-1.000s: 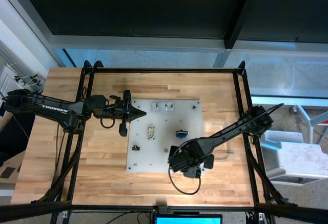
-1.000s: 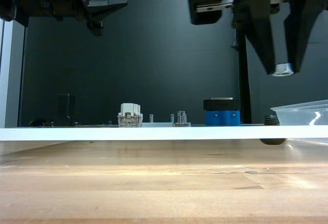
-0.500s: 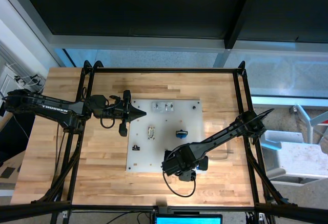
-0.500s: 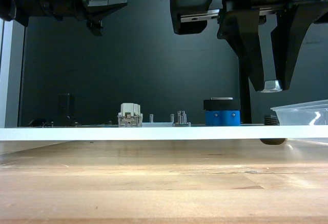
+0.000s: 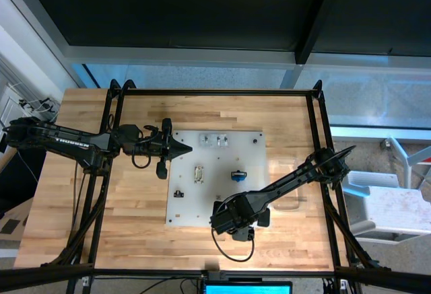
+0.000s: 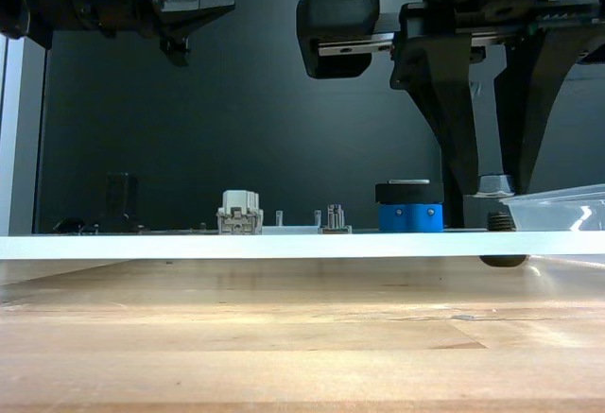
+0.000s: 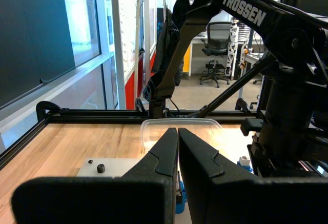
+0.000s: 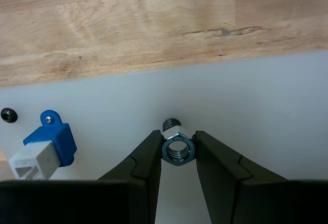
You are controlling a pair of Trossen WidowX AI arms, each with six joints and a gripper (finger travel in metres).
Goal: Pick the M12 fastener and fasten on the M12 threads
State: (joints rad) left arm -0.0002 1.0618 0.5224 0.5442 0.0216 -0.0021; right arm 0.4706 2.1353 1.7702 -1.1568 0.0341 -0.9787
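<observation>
Board (image 5: 192,208) — R end effector (image 8: 177,138) w/ 1 nut (image 8: 178,151), L end effector (image 5: 186,149) aloft.

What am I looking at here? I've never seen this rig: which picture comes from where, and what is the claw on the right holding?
Two black robot arms stand at the edges of a wooden table, reaching over a white board. One picture looks down from above, one looks level along the table, and each arm carries a camera looking along its claw. The left claw is shut on nothing, parked high over the board's far left corner. The right claw grips a small silver nut just above the black ribbed stud, not on it yet. A blue connector block also stands on the board; a clear tray sits right of it.
</observation>
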